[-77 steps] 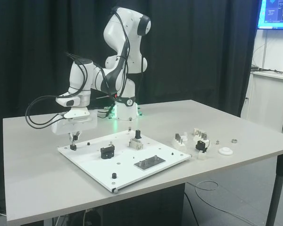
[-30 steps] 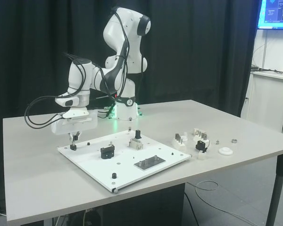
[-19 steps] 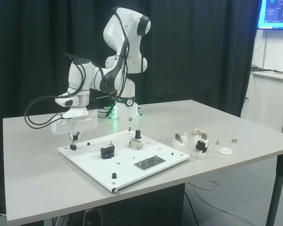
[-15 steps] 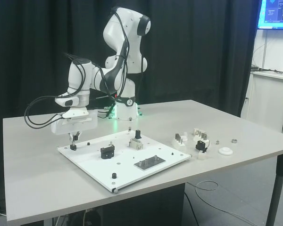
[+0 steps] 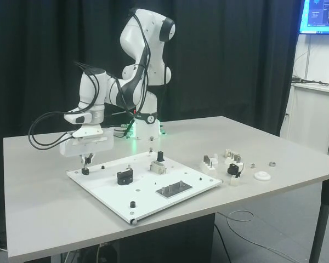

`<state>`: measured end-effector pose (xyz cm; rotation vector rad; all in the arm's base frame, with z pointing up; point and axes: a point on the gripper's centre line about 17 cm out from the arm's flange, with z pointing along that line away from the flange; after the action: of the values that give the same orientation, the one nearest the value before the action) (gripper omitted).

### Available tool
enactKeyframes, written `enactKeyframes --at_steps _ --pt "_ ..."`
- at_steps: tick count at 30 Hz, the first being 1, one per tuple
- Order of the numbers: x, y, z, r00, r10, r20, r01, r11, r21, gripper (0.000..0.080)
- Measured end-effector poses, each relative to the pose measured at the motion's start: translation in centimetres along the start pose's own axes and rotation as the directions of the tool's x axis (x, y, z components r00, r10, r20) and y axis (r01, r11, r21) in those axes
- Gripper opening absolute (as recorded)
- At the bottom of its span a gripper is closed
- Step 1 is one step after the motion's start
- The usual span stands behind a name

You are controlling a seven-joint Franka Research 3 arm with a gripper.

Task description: Insert Ethernet.

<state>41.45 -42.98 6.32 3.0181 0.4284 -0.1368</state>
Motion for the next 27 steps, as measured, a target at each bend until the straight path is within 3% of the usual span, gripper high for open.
enactKeyframes --at_steps 27 --pt "-0.14 0.31 0.11 1.000 0.000 0.003 0.000 1.000 -0.002 0.0065"
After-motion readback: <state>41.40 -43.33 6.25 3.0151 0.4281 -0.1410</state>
